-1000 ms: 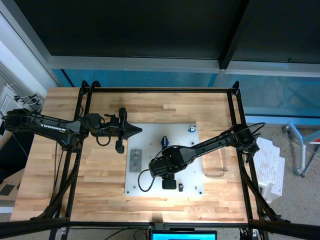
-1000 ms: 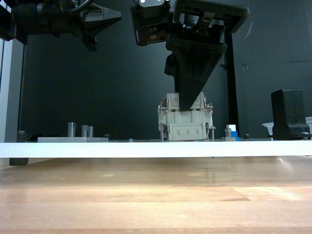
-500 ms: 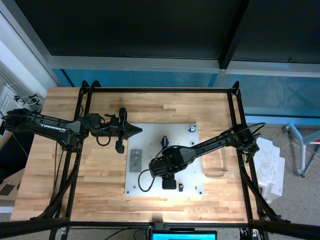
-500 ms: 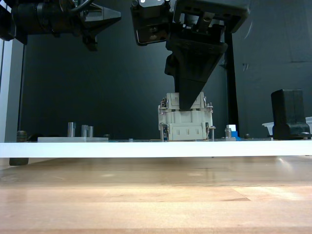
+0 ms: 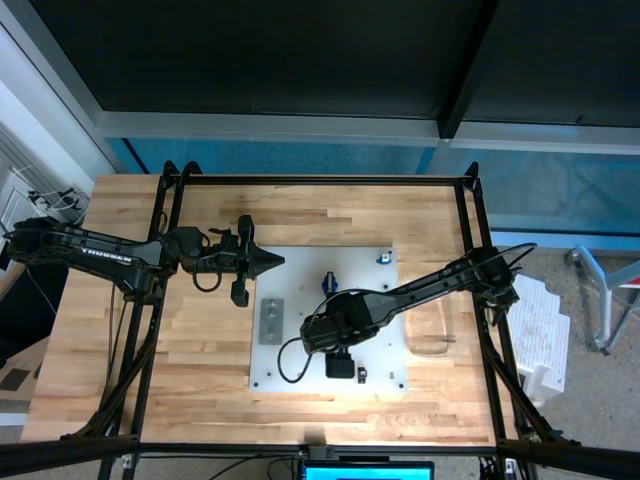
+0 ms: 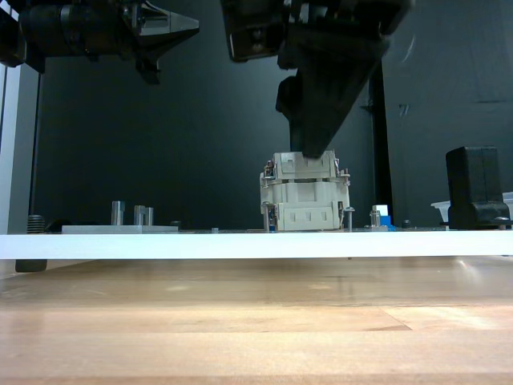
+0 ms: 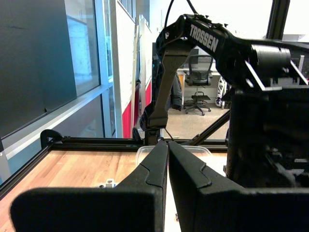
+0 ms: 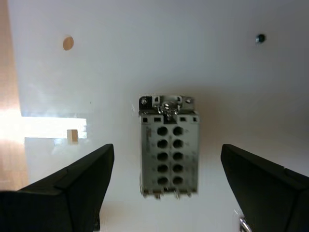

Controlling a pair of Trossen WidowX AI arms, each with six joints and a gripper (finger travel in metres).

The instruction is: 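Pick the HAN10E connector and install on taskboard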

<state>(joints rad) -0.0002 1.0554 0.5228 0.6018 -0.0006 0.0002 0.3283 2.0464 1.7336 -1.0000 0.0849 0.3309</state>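
connector [image 6: 304, 196] is seated upright on the taskboard [image 5: 385, 350], near the board's middle, with two rows of pin holes facing up. right gripper [image 8: 166, 152] is positioned directly above it, released: fingers [image 8: 82, 188] are spread wide on either side of the connector and are clear of it in the wrist view. in the low view the gripper tip is seen right at the connector's top edge; contact there cannot be told. left gripper [image 7: 167, 150] is parked high over the worktop [image 5: 200, 350] at the board's far-left corner, clenched on nothing, fingertips pressed together. grey block [image 5: 271, 320] is mounted on the board left of the connector. blue part [image 5: 328, 283] is placed beyond it toward the far edge. a black block [image 6: 474, 188] is seen on the board to the right of the connector, apart from it.
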